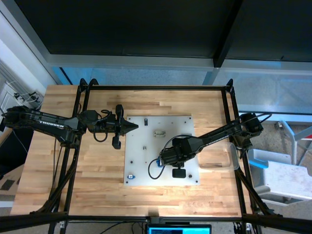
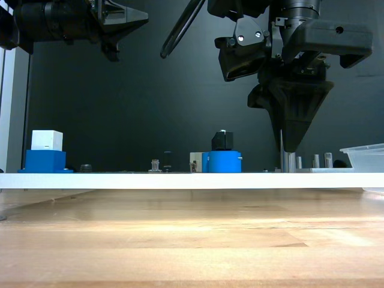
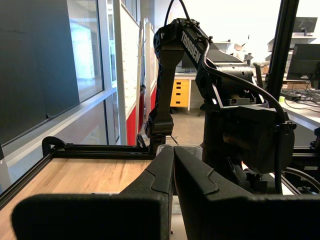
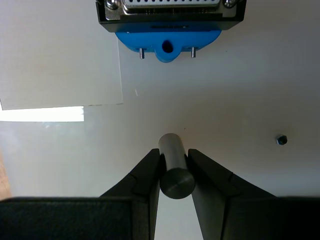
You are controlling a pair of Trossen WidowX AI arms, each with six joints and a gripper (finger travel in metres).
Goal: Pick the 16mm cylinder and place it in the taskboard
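The 16mm cylinder, a smooth grey peg, is clamped between the fingers of my right gripper, which is shut on it. It points down at the white taskboard, just short of a blue-backed connector. From above, the right gripper hangs over the near right part of the taskboard. From table height its tip sits slightly above the board. My left gripper hovers shut and empty at the board's far left edge, fingers pressed together.
A clear plastic tray lies right of the board, near the right arm. On the board stand a blue fitting, a blue block topped by a white cube, and a few short pegs. A black frame surrounds the table.
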